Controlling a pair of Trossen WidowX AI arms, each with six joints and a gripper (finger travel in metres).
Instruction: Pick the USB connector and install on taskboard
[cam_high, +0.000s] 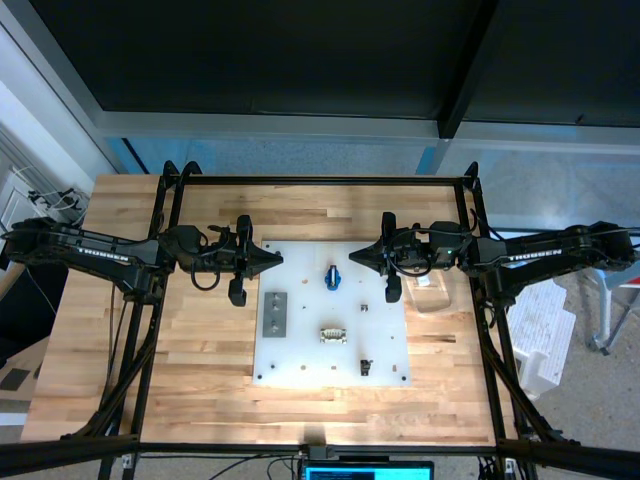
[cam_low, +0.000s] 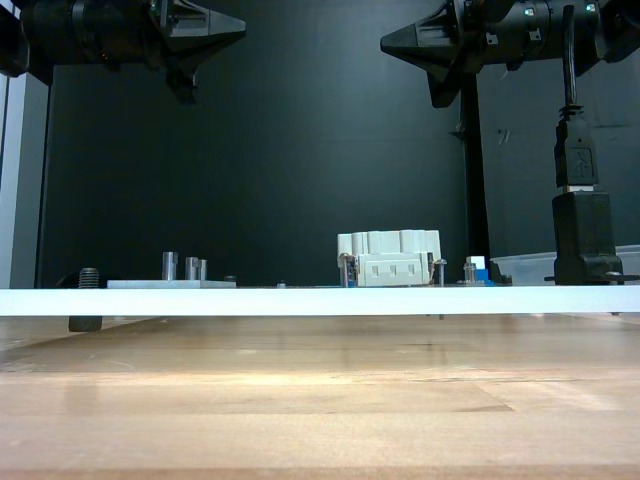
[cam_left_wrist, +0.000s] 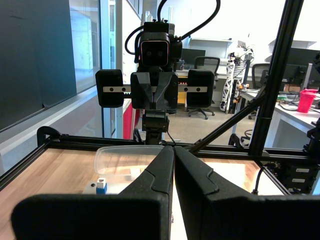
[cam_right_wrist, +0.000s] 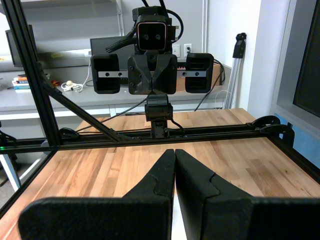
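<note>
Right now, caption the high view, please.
Left gripper and right gripper, both shut, hover facing each other above the taskboard's far edge.

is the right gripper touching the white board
Apart. The low view shows the right gripper hanging well above the board, with open space between; the left gripper hangs just as high.

In the high view the left arm (cam_high: 90, 248) reaches level from the frame's left edge, its left gripper (cam_high: 276, 258) pointing toward centre, fingers (cam_left_wrist: 155, 172) pressed together; the right arm (cam_high: 545, 250) mirrors it from the right edge, right gripper (cam_high: 356, 256) likewise closed, both tips well apart
</note>
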